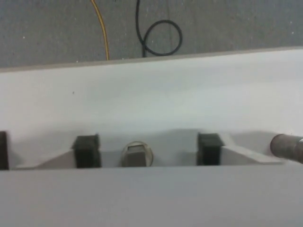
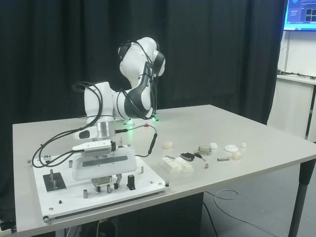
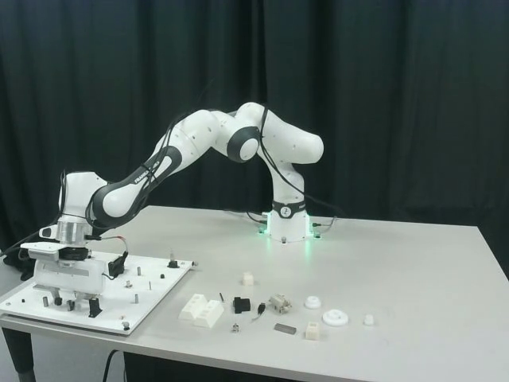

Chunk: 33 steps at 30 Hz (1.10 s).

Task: Remove square peg 3.

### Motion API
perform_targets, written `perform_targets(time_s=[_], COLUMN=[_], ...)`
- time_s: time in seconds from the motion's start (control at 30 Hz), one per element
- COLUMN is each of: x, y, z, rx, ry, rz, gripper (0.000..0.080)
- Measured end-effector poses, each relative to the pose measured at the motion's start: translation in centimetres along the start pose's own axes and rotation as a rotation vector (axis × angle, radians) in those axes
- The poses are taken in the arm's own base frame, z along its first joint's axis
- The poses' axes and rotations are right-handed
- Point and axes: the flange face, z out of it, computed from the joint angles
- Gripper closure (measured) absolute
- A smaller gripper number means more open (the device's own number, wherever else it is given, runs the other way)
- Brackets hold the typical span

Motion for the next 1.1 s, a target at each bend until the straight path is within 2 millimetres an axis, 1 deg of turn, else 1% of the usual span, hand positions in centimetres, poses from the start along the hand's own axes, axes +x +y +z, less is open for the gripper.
perform_targets(time_s=[0.03,0.2,0.23,0.4,0.43,1.1], x=[0.02,0.08,0.07,-0.04,-0.04,0.16], y=[0.02,0.02,0.01,-0.31,-0.3,-0.36], z=[0.0,0.06,0.07,0.12,0.12,-0.14], rx=[0.0,0.001,0.001,0.009,0.009,0.009], ry=[0.0,-0.001,-0.003,-0.023,-0.023,-0.025], rz=[-0.003,-0.027,-0.029,-0.041,-0.046,-0.054], gripper=[0.0352,0.0352,0.0538,0.0538,0.0716,0.0725])
